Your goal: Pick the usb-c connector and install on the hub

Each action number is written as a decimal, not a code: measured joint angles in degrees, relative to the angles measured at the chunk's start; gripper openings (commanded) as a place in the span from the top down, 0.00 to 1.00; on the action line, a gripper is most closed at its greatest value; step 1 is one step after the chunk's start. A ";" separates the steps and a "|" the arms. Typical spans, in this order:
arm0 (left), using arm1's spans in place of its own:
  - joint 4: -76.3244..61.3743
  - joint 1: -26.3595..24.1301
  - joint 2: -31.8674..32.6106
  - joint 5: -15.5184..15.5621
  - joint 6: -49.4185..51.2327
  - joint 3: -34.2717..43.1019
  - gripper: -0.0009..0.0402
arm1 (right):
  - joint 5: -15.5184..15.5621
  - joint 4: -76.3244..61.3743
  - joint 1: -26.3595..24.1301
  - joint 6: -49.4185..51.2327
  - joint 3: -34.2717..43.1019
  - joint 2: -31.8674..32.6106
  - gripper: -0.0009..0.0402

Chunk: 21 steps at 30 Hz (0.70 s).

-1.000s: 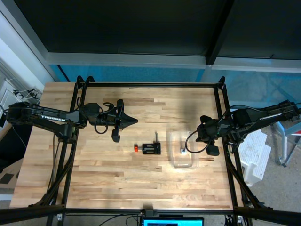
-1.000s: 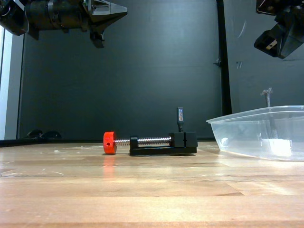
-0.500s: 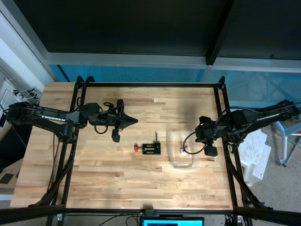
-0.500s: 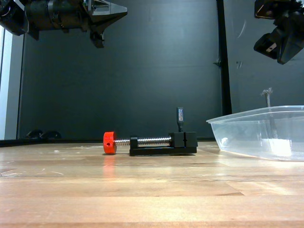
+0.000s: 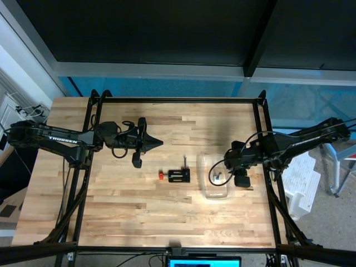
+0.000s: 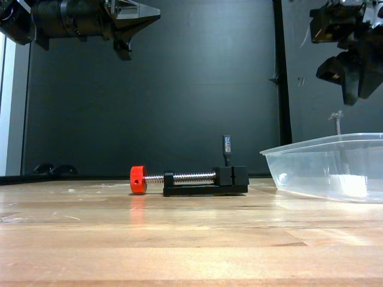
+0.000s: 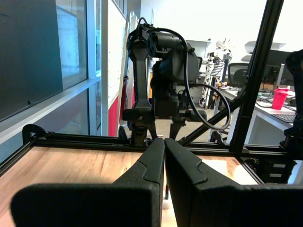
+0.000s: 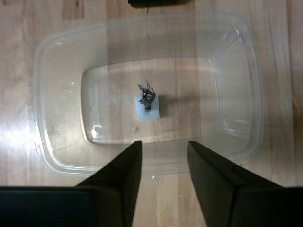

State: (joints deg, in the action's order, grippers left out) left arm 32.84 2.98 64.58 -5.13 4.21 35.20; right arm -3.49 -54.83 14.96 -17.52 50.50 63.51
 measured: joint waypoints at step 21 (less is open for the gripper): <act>0.00 0.00 0.02 0.00 -0.02 -0.02 0.98 | -0.13 6.16 0.22 -0.63 0.00 8.59 0.52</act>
State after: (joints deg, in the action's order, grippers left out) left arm 32.84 2.98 64.60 -5.13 4.19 35.18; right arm -3.62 -48.66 15.18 -18.15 50.50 72.10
